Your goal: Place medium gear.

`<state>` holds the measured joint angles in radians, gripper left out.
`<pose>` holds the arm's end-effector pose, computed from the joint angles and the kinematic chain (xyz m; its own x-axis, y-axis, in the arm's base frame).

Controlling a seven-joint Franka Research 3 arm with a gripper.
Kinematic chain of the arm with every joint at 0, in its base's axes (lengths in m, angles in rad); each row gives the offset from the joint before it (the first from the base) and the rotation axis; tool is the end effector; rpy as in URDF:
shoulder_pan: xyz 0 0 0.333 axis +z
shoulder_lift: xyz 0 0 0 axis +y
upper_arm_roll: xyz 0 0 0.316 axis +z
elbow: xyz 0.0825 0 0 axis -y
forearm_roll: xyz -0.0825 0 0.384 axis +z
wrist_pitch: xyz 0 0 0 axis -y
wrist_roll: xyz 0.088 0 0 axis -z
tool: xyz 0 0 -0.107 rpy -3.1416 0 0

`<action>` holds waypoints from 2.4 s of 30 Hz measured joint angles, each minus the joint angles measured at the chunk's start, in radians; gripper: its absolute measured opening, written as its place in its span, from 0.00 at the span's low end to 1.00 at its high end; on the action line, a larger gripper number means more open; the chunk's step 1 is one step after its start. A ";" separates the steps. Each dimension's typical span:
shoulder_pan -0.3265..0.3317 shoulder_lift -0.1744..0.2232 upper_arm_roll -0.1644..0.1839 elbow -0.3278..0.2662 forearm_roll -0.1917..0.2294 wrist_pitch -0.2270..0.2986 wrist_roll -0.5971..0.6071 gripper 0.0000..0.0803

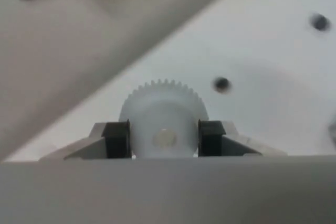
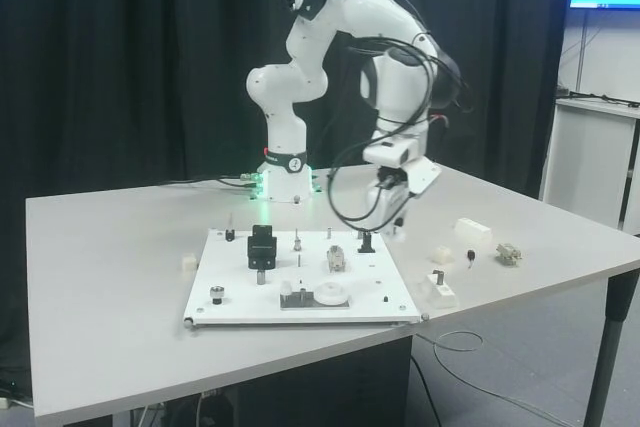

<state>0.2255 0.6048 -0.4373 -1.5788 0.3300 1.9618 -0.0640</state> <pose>0.6706 -0.0823 0.2982 0.9582 -0.2407 -0.1547 -0.2505 -0.9669 -0.0474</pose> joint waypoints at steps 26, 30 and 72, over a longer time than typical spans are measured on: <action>0.175 -0.055 0.042 -0.164 -0.113 0.025 0.336 0.34; 0.174 -0.082 0.070 -0.220 -0.136 0.065 0.372 0.34; 0.178 -0.187 0.185 -0.535 -0.201 0.443 0.444 0.34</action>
<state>0.4036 0.4179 -0.2519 -2.1135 0.1286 2.4052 0.3804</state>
